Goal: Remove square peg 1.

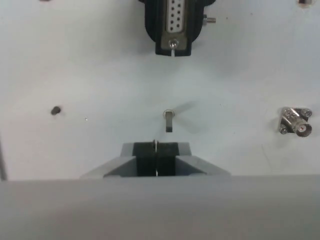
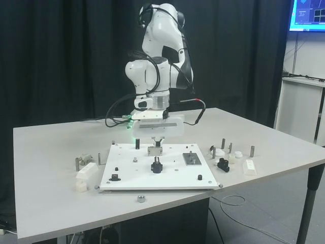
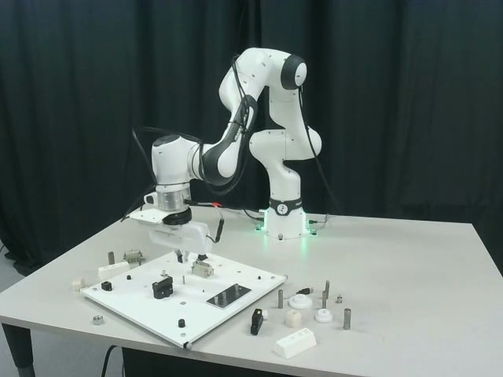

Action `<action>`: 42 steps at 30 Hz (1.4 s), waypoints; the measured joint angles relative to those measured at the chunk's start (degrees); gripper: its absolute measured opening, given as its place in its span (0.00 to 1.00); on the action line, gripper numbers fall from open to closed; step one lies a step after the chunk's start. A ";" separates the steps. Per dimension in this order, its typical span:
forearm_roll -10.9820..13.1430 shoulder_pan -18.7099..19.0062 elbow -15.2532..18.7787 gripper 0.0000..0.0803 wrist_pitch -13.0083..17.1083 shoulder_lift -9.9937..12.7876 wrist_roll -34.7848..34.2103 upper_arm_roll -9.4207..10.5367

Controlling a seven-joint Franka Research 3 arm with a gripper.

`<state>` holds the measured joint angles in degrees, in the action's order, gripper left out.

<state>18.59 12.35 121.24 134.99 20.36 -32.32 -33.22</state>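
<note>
We hover the claw [image 1: 156, 159], fingers pressed together on nothing, just above the small peg [image 1: 169, 120] on the white board [image 2: 127, 175]; next, open, descend, grip.

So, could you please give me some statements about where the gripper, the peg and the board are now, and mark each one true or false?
1. The gripper is shut, its fingers together. True.
2. The gripper holds the small upright peg. False: the peg stands free on the white board, ahead of the fingertips.
3. The white board lies flat on the grey table. True.
4. The arm is folded away from the board. False: it reaches over it.
5. Loose parts lie on the table beside the board. True.
</note>
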 joint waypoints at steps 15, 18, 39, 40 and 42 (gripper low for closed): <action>-0.20 0.02 -1.79 0.09 -2.40 -0.15 0.00 -0.26; -0.20 0.06 -2.15 0.09 -2.64 -0.15 -0.31 -0.26; -1.94 0.31 -4.57 0.99 -4.18 -0.15 -2.38 -0.26; -2.15 0.31 -4.58 0.99 -4.19 -0.15 -2.39 -0.26; -2.48 0.31 -4.59 0.99 -4.19 -0.15 -2.39 -0.26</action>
<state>16.12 12.66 116.65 130.80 20.21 -34.71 -33.48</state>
